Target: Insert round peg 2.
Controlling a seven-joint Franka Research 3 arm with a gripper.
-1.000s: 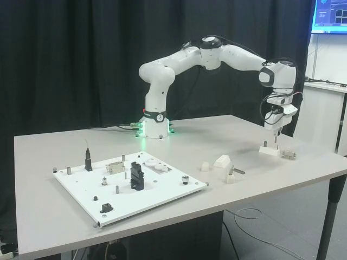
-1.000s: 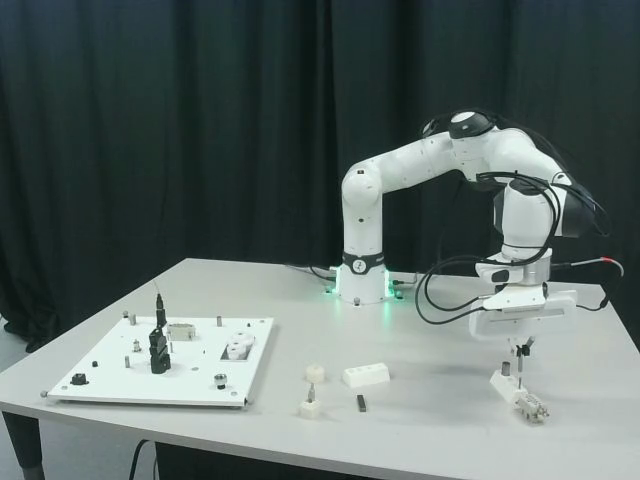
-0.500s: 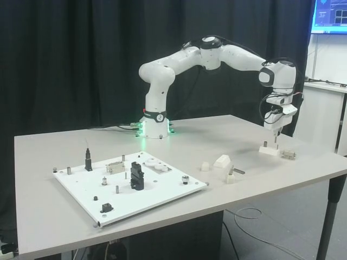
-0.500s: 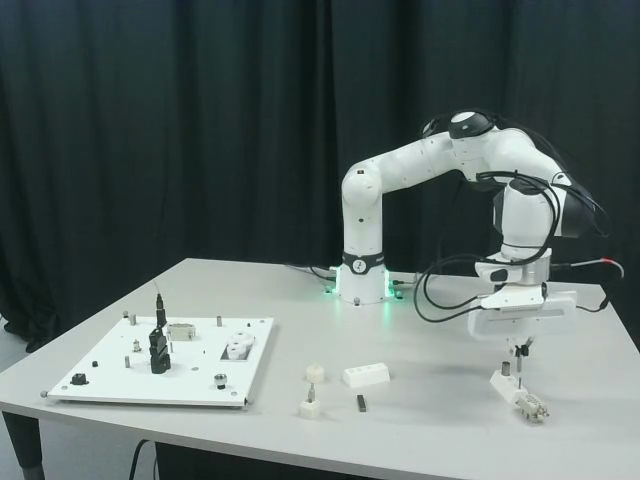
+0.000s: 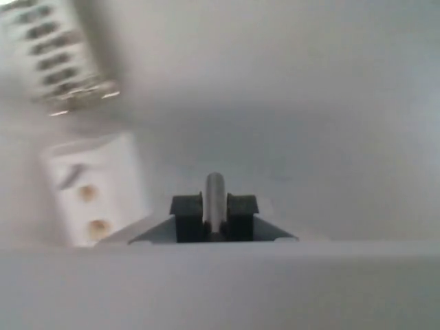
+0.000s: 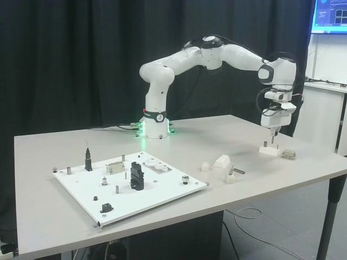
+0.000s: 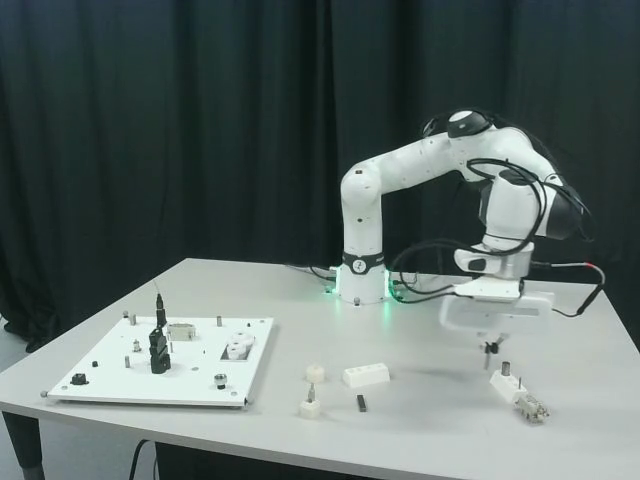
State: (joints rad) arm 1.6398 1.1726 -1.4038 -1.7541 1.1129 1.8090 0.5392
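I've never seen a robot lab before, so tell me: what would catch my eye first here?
Most striking is the white robot arm, bolted at the back of the grey table and arching over its right side in the second room view. Its tool holds a thin grey peg above a small white block. At the table's other end lies a white board studded with small parts.

1. A black curtain hung in folds behind my grey table.
2. A lit monitor glowed in the upper corner.
3. A white counter stood beneath it.
4. Cables trailed across the grey floor.
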